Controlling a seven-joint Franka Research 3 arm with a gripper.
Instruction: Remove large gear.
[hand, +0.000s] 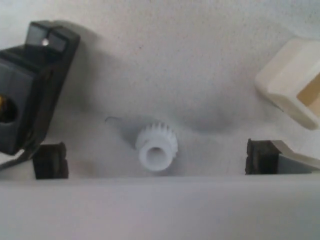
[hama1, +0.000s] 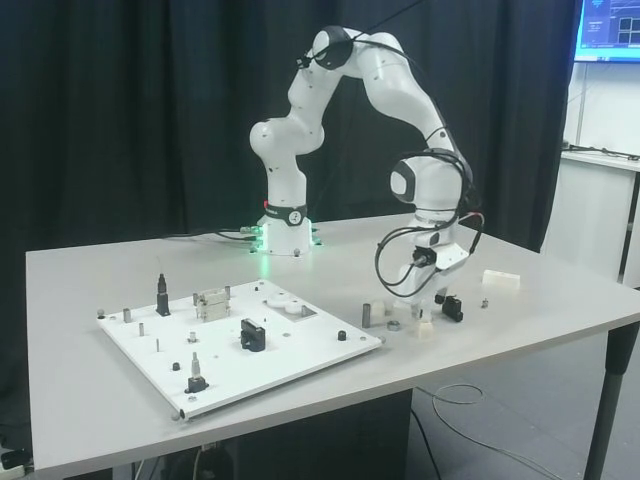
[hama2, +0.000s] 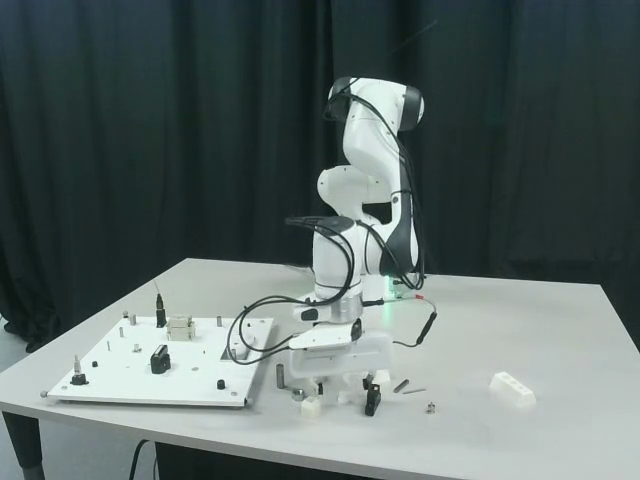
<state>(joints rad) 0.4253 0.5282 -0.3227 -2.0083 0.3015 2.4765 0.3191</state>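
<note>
Grainy grey surface (hand: 200, 75) fills the wrist view, where a small white toothed plastic gear (hand: 157, 146) lies free midway between the spread fingers (hand: 50, 161). Both room views show the bent white arm (hama1: 420, 180) stooping low beside the white board (hama1: 240, 345), gripper (hama2: 345, 385) near the surface.

The gear (hand: 157, 147) lies on the table (hand: 200, 65) between the spread fingers (hand: 50, 161), apparently untouched (board (hama1: 300, 350) well apart).
</note>
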